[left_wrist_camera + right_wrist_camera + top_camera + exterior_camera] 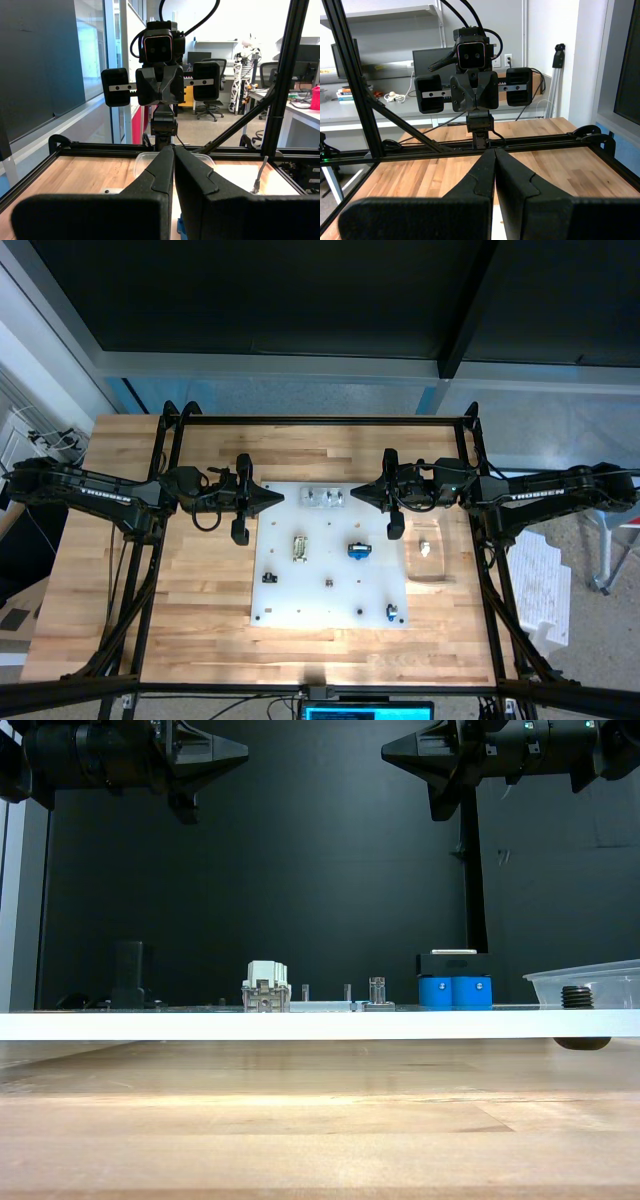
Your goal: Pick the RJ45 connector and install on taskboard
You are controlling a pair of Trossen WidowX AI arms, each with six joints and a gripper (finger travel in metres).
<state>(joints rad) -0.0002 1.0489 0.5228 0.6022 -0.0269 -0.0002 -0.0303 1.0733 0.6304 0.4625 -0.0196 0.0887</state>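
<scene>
Blue jack (pixel 393 614) on board (pixel 300 592) | left tool (pixel 279 498), right tool (pixel 355 492) closed aloft | TROSSEN arms (pixel 90 487)

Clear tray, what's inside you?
A pale block sits in the clear tray; whether the connector lies on it cannot be told. Left gripper and right gripper hang shut above the far side of the white board.
</scene>
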